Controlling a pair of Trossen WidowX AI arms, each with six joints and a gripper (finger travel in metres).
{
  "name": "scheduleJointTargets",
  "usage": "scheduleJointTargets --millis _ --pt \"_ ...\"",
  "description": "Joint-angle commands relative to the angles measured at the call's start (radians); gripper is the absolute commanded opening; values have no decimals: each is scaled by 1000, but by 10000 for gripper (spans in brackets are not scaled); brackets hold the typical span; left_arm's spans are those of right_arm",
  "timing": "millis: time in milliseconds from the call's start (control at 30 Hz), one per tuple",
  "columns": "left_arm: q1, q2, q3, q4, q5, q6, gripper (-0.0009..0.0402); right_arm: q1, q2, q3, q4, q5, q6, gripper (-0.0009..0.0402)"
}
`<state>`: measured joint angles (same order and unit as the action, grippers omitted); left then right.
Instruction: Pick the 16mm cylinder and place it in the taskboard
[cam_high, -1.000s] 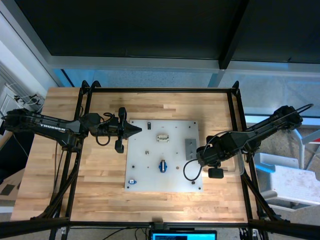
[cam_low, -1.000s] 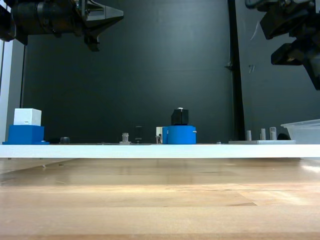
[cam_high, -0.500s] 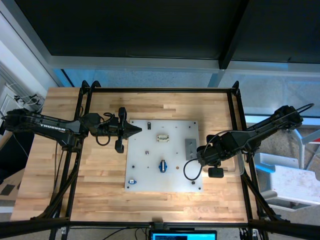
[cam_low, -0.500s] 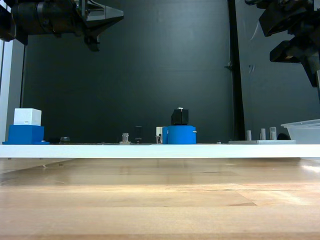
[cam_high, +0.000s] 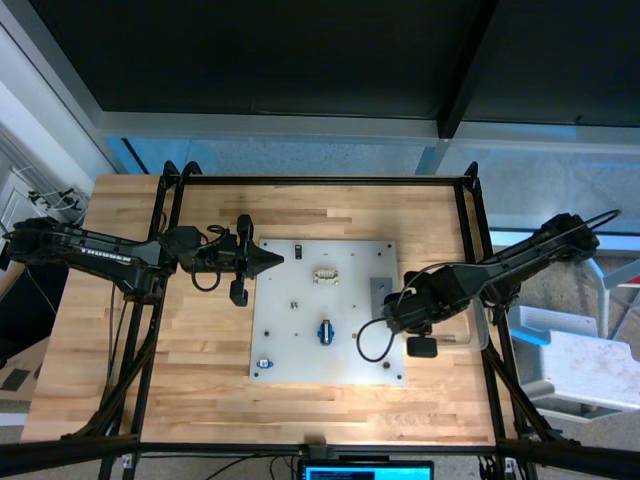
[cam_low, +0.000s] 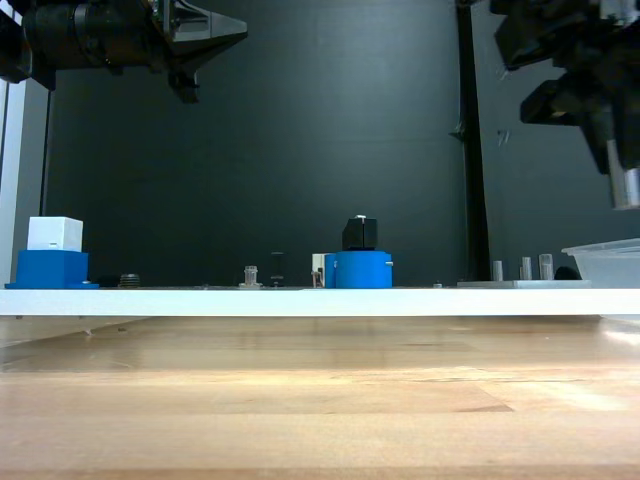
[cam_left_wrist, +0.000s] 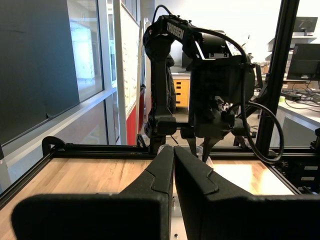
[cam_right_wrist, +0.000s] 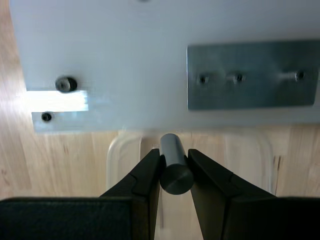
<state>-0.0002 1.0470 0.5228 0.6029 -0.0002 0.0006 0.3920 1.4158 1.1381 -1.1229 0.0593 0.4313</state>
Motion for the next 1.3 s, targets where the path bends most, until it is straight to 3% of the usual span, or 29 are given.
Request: scheduleJointTargets --millis 33,933,1300 --pt "0 0 0 0 0 0 0 -10 37 28 14 1 -13 29" --pt "0 0 0 0 0 0 0 -61 329 278 43 2 -74 29" --pt "0 0 0 0 0 0 0 -76 396 341 55 1 -108 29"
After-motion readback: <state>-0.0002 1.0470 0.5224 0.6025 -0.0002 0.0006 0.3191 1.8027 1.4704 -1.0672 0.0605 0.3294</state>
